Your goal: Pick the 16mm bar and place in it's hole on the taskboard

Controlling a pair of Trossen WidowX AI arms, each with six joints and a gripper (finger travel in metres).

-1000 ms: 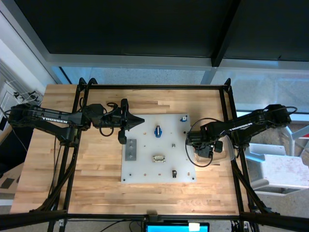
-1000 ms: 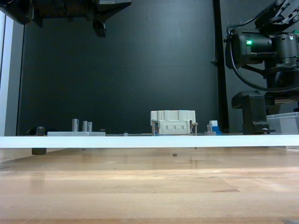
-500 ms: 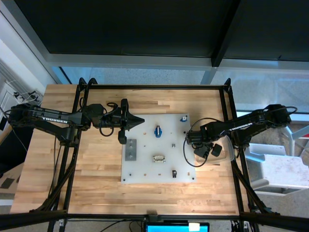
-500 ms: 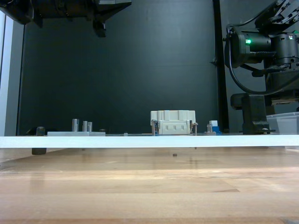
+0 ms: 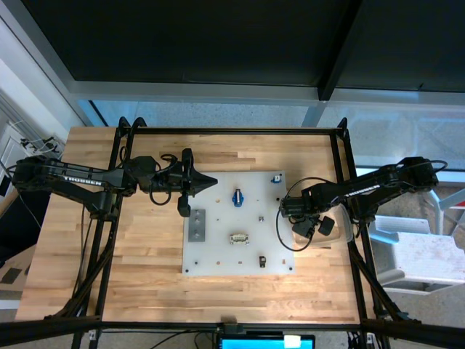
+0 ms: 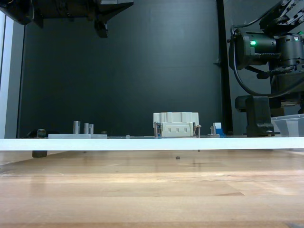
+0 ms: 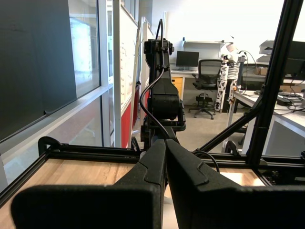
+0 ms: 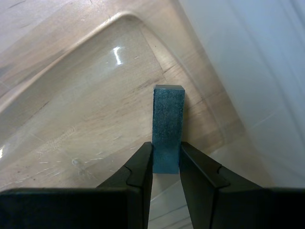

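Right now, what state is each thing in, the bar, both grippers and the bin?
Dark blue-grey rectangular bar: held, clear of its seat, above the clear plastic bin.
Right gripper: shut on the bar, beside the white task board.
Left gripper: shut, empty, raised over the board's far left corner.

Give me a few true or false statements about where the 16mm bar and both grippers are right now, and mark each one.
The right gripper is shut on the 16mm bar. True.
The 16mm bar sits in its hole on the taskboard. False: it is held clear of the board, over the clear bin.
The left gripper is open. False: its fingers are shut together, holding nothing.
The left gripper hangs above the taskboard's far left corner. True.
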